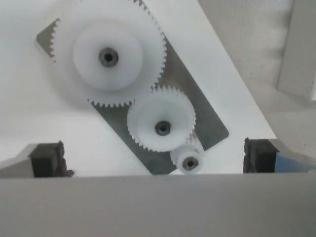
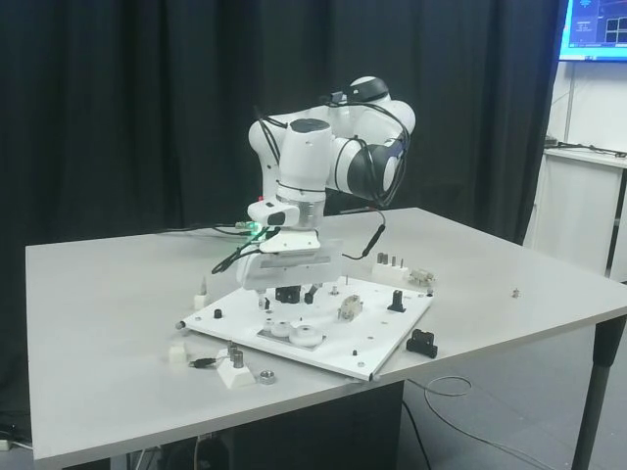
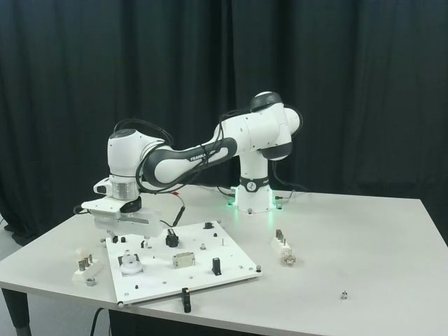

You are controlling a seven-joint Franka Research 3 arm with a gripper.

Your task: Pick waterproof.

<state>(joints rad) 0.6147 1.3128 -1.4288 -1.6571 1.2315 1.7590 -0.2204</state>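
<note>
The gripper hangs low over the white board with its two black fingertips spread wide apart and nothing between them. Right beneath it on the board sits a train of three white plastic gears: a large gear, a middle gear and a small gear. Their teeth are meshed, and each turns on a dark pin set in a dull grey plate. None of that looks like the thing wanted. My best guess for the waterproof part is the small black plug-like piece, which stands upright on the board just beside the gripper, towards the arm's base. I cannot tell for sure from here. If that is it, I judge it light, rigid and smooth moulded plastic or rubber, probably seated snugly in its socket. It may resist a straight lift and could slip if pinched near the tip. I would take it across its body, low down, with the pads square on opposite sides.
</note>
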